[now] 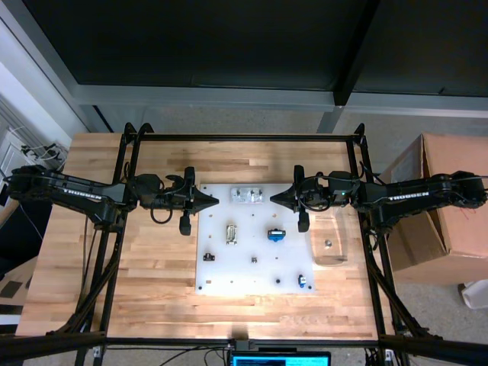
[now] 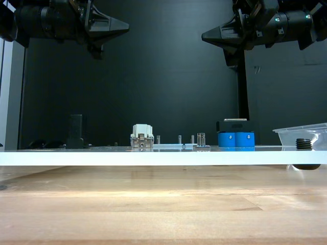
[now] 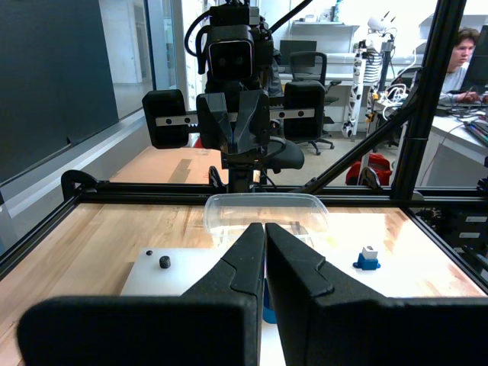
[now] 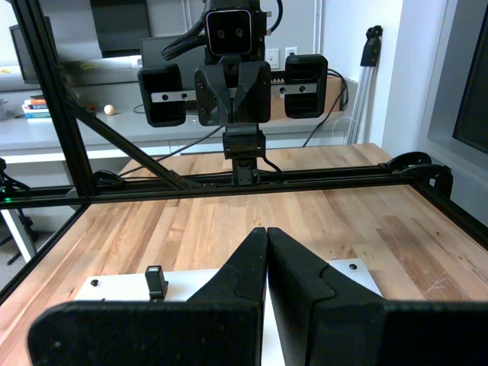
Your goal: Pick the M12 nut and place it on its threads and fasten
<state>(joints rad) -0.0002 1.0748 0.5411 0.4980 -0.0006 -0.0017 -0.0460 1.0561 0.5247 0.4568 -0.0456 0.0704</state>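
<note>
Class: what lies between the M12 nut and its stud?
High view: the clear tray's wall, then bare white board. The nut lies free in the tray. Left gripper and right gripper hang shut over the board.

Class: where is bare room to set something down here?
Bare wood left of the white board and before its near edge. Crowded: mid-board parts; at right the clear tray holding the M12 nut. Left gripper and right gripper hover shut over the far end.
</note>
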